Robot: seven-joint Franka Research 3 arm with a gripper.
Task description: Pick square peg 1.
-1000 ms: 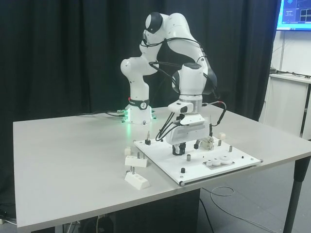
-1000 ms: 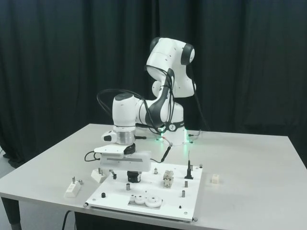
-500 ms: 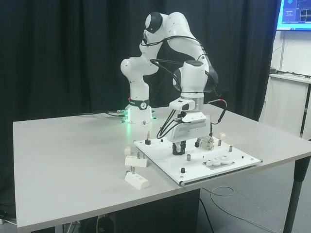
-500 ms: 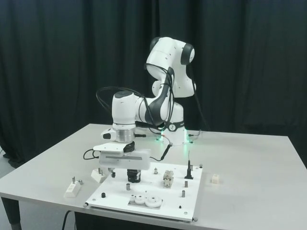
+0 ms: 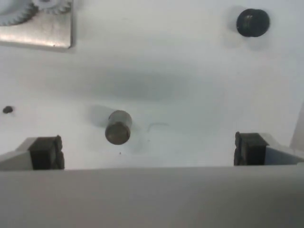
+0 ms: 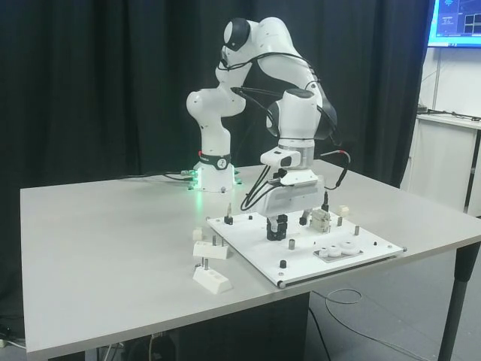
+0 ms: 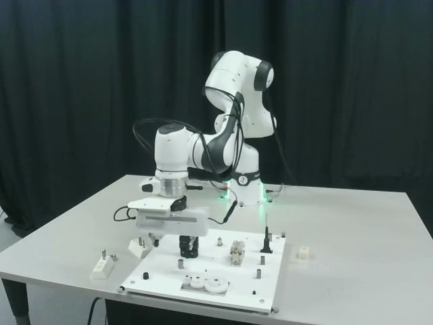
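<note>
Gripper (image 5: 147,153), fingers spread wide and holding nothing, above the white board (image 5: 190,95), a small upright peg (image 5: 118,127) between its fingertips, untouched.

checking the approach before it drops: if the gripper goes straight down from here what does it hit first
Probably the small upright peg on the white board: it stands between the open fingers of the gripper, nearer one than the other. Depth is unclear; it may land on bare board.

A robotics lab: a white arm (image 6: 278,75) bolted to a bare grey tabletop (image 6: 105,233), black curtains (image 7: 81,88) closing it off all round, a white test board (image 7: 210,271) of pegs and gears, a wall screen (image 6: 455,22).
</note>
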